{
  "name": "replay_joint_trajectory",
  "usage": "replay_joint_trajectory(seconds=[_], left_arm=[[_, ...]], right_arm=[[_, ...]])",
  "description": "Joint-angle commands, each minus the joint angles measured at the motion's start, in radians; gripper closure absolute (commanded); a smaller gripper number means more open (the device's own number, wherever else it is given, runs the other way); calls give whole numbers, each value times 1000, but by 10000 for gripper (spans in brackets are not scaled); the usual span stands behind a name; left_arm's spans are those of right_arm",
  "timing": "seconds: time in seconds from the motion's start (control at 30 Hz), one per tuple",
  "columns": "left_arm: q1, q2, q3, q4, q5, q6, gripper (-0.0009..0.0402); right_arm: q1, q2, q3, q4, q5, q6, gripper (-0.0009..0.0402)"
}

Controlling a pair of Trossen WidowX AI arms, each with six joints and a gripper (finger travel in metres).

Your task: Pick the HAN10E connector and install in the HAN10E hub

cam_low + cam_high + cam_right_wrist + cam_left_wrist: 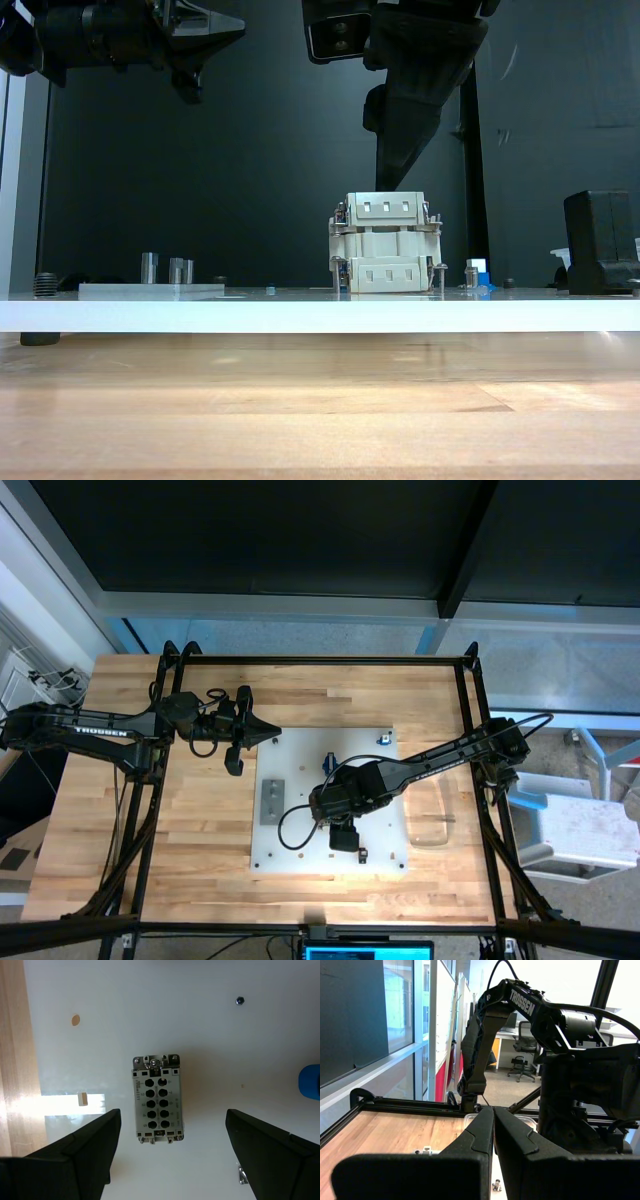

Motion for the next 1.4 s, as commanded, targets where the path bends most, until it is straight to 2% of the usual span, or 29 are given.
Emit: replay_joint_trajectory(seconds=[0.03, 0.23, 0.5, 0.6, 0.67, 0.97, 1.4], left_arm=[[0, 0, 0, 0, 0, 0, 393], [0, 0, 0, 0, 0, 0, 393], [0, 0, 0, 0, 0, 0, 393], [0, 0, 0, 0, 0, 0, 393], [0, 0, 0, 0, 0, 0, 393], [0, 0, 0, 1, 0, 0, 393], [0, 0, 0, 0, 0, 0, 393]], right_arm=[[3, 0, 2, 2, -4, 0, 115], [10, 27, 2, 24, 12, 1, 117], [16, 62, 12, 34, 22, -8, 76], [19, 66, 11, 34, 23, -18, 76], [19, 78, 11, 34, 35, -19, 83], [21, 98, 11, 43, 31, -31, 173], [24, 85, 11, 47, 31, -35, 325]])
